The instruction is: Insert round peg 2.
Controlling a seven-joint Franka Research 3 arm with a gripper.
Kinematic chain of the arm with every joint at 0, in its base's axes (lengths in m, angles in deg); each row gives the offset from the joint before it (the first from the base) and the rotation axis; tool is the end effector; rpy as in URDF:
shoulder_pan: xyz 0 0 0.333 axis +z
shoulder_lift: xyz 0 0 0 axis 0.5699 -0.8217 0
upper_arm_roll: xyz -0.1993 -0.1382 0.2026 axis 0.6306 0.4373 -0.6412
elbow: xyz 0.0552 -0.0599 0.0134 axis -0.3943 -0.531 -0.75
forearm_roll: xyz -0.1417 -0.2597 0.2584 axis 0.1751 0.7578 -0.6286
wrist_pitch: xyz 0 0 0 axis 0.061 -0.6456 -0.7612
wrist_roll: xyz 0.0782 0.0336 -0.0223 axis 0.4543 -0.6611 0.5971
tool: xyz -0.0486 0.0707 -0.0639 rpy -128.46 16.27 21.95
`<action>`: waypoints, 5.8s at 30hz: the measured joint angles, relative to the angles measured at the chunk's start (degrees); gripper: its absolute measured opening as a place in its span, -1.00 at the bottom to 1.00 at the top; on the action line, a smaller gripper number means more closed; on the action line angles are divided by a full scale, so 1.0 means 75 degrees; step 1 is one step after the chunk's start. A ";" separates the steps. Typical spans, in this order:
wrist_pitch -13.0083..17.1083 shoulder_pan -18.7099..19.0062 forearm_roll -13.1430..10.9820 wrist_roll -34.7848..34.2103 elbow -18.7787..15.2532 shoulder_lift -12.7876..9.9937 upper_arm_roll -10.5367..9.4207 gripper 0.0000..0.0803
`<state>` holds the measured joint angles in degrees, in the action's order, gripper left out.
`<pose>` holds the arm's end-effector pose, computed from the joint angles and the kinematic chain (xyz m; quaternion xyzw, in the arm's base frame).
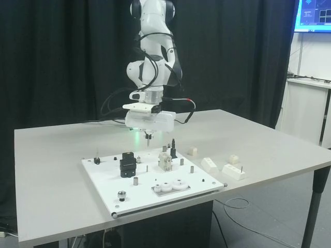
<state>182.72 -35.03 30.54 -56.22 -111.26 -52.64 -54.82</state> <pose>0.4280 -0.1842 0.2660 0.7730 -0.6340 0.0042 0.0250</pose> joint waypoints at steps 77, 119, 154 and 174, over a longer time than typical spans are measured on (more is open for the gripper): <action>0.0754 0.0000 -0.2682 0.2731 -0.0401 -0.0511 0.0182 -0.85; 0.0993 0.0000 -0.3152 0.3212 -0.0398 -0.0564 0.0186 -0.85; 0.1102 0.0002 -0.3632 0.3781 -0.0394 -0.0666 0.0181 -0.85; 0.1017 0.0027 -0.3847 0.3831 -0.0392 -0.0476 0.0124 0.90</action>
<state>190.35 -34.83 1.69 -27.49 -114.20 -56.21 -53.89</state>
